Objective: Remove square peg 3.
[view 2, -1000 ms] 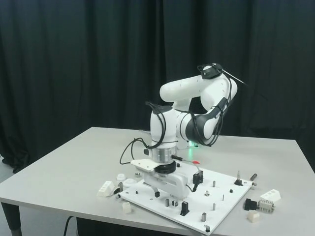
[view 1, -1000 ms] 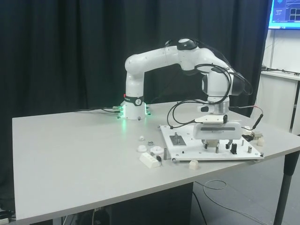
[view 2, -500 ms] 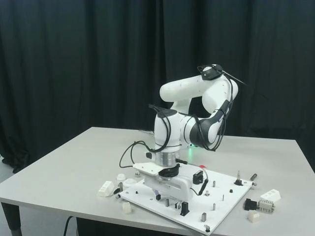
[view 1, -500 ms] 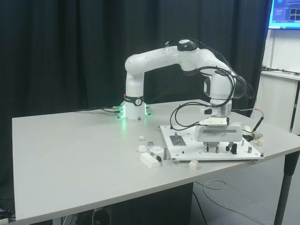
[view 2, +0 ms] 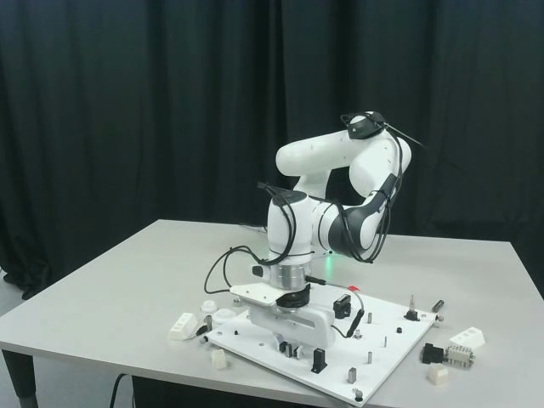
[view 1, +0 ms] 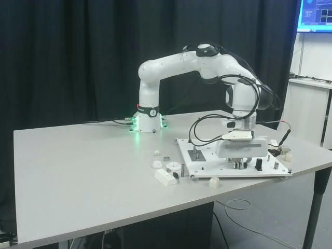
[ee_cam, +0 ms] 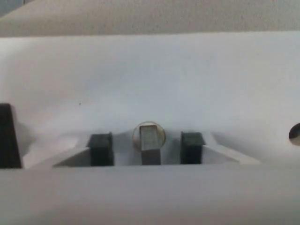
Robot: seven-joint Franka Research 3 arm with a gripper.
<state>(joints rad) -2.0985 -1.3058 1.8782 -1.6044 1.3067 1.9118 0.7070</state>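
Down on the white board, the end effector has descended since a second ago; its black fingers stand open, straddling the square peg still seated at board's six-o'clock edge, ungrasped. Closing seems next.

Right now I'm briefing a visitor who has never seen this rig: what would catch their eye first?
First the white arm, bent down from its green-lit base at the back of the grey table onto the white board near the front edge. In the wrist view, the pincer is open, its black fingers on either side of the square peg, which stands in the board. Small white parts lie loose beside the board.
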